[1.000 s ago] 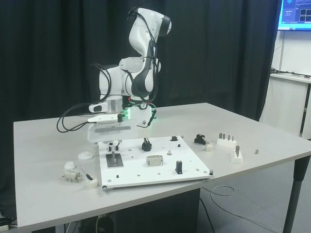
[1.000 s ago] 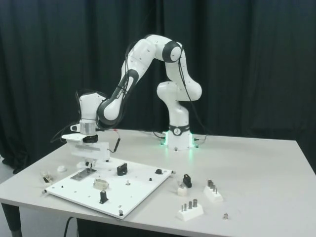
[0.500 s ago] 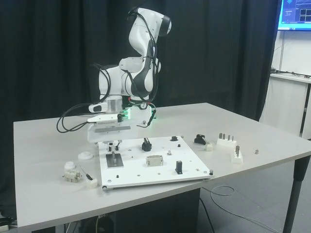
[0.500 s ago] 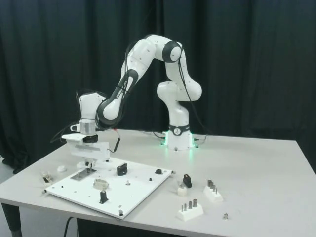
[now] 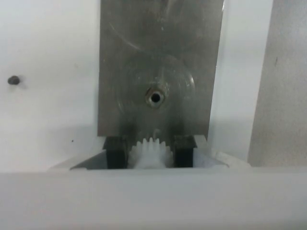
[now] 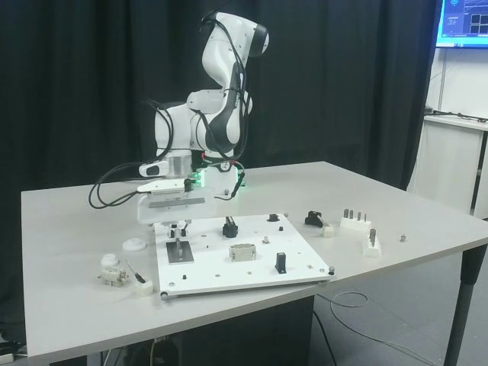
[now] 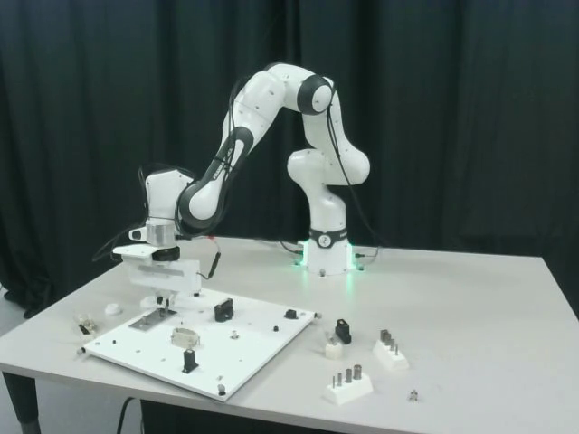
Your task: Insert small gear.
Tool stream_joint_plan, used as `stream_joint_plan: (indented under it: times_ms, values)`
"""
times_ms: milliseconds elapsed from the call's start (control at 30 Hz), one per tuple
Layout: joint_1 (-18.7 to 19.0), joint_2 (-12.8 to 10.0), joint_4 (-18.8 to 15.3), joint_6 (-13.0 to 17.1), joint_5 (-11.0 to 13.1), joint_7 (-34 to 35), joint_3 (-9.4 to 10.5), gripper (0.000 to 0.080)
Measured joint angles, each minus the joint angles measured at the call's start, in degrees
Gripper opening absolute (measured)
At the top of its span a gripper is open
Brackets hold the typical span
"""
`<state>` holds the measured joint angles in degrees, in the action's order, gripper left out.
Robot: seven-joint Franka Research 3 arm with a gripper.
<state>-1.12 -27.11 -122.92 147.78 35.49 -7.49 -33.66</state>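
Note:
In the wrist view a small white gear [image 5: 151,152] sits between my two black fingertips [image 5: 116,151], and my gripper [image 5: 150,152] is shut on it. Just beyond it lies a grey metal plate [image 5: 160,57] with a small peg or hole [image 5: 155,98] at its middle. In the room views my gripper [image 6: 180,226] [image 7: 164,301] hangs low over the grey plate [image 6: 179,252] [image 7: 149,320] at the far left corner of the white board [image 6: 236,263] [image 7: 244,348]. The gear is too small to make out there.
The white board carries several black and grey fixtures, such as a black block [image 6: 229,227] and a black post [image 6: 280,262]. White holders with pegs [image 6: 354,221] stand to the right of the board. A white disc [image 6: 134,245] and a connector [image 6: 111,275] lie to its left.

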Motion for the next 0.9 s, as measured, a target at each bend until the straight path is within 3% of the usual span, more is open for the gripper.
stream_joint_plan:
  times_ms: [367,400,567,600,767,800,900]
  values:
    - [0.0,-0.06,0.05,0.17,0.0,-0.36,0.0,0.0199]
    - [0.0,-0.06,0.11,0.18,0.0,-0.36,0.0,0.035]
    - [0.01,0.03,0.63,0.18,0.0,-0.36,-0.05,0.035]
    - [0.01,0.08,0.75,0.18,0.0,-0.36,-0.1,0.0694]
    - [0.08,0.66,1.0,0.13,-0.06,-0.35,-0.56,0.0694]
    - [0.09,0.79,1.01,0.12,-0.11,-0.35,-0.68,0.0785]
    - [0.09,1.11,1.01,0.02,-0.25,-0.36,-1.02,0.0785]
